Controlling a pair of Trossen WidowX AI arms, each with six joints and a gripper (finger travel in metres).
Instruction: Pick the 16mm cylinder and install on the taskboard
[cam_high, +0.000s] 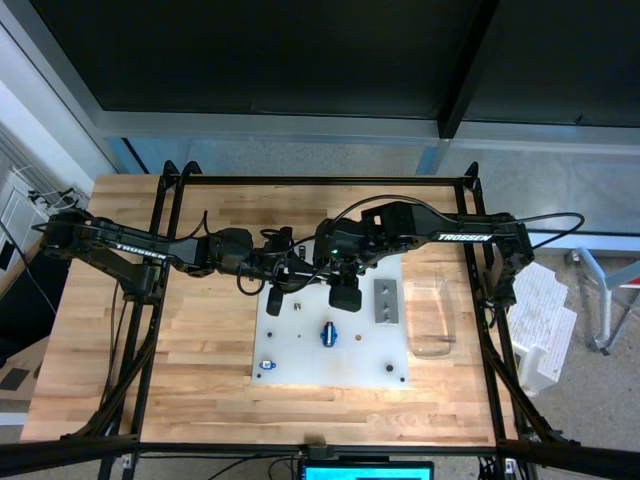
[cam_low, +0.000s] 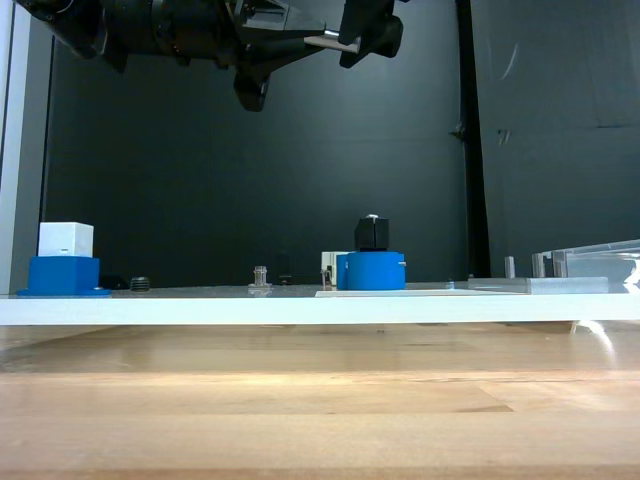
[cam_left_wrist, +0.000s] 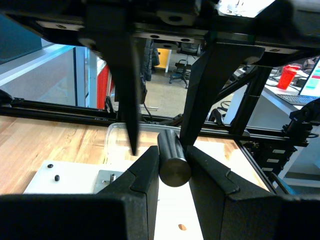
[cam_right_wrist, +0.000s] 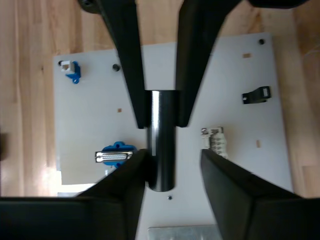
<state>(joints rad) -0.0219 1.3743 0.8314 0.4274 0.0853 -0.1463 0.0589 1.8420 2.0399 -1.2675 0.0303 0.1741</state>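
The 16mm cylinder (cam_left_wrist: 173, 161), a dark grey metal rod, hangs level high above the taskboard (cam_high: 300, 352). My left gripper (cam_right_wrist: 161, 122) reaches in from the left and is shut on the cylinder (cam_right_wrist: 160, 107). My right gripper (cam_right_wrist: 172, 159) points down from above with its jaws open around the rod's other end. One of its fingers (cam_right_wrist: 131, 172) touches the rod and the other finger (cam_right_wrist: 215, 172) stands apart. In the low view a silvery bit of the cylinder (cam_low: 325, 41) shows between black fingers well above the board (cam_low: 300, 305).
On the board stand a blue connector (cam_high: 328, 335), a grey metal block (cam_high: 386, 300), a beige socket (cam_right_wrist: 215, 140) and a small blue part (cam_high: 262, 365). A clear plastic tray (cam_high: 432, 320) lies right of the board. A black frame rings the wooden table.
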